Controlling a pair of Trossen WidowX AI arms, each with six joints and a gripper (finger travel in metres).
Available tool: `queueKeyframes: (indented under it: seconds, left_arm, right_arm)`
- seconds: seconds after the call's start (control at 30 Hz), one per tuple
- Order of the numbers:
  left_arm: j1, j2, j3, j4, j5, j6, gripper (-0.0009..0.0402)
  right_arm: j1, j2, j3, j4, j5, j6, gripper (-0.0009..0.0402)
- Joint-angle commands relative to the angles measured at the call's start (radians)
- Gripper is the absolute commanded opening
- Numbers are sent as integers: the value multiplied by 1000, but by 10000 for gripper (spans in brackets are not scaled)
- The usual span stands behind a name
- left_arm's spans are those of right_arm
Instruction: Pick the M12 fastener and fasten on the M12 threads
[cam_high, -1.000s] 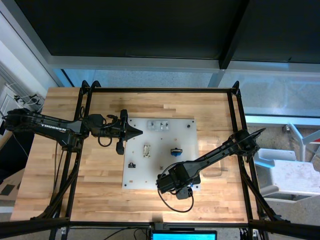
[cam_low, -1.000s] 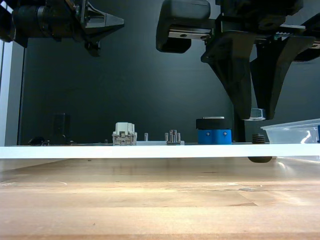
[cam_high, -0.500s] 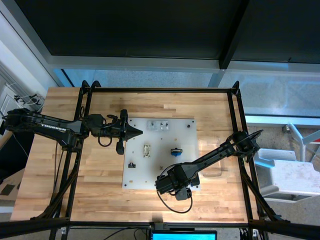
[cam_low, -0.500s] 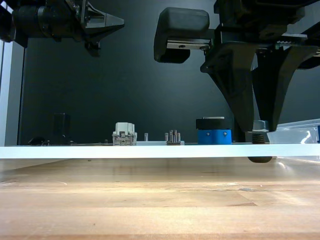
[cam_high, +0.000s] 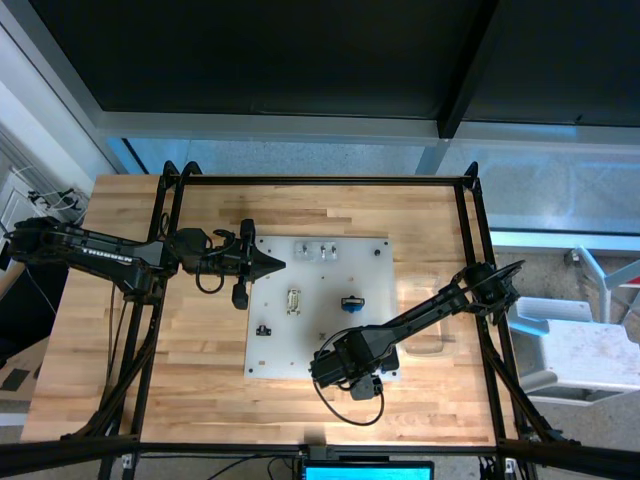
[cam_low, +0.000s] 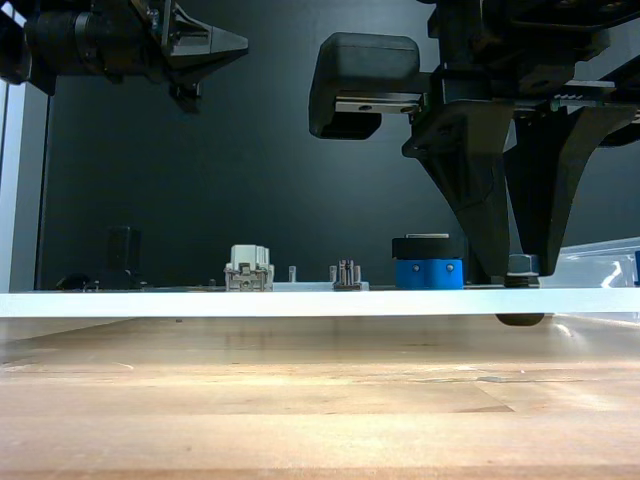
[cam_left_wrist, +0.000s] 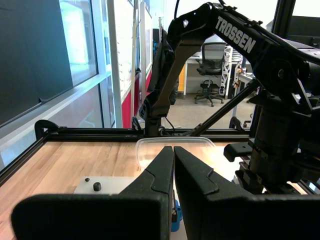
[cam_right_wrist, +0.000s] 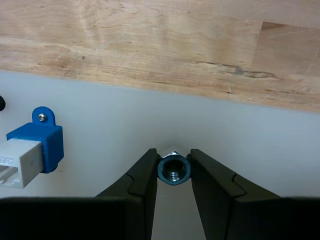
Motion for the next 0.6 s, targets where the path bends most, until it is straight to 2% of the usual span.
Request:
queueKeyframes:
  seconds: [0.03,0.23,0.43,0.5,0.6]
  left_arm:
    - [0,0,0,1,0,0,0]
    - [0,0,0,1,0,0,0]
    - [0,0,0,0,0,0,0]
    - [0,0,0,1,0,0,0]
    - [0,0,0,1,0,0,0]
  right_arm:
    - [0,2,-3,1,0,6,43]
    - [0,2,-3,3,0,10,43]
    - [-1,2,-3,16,0,61,43]
    - [-2,2,-3,16,0,101,43]
    - [-3,2,-3,16,1,213,43]
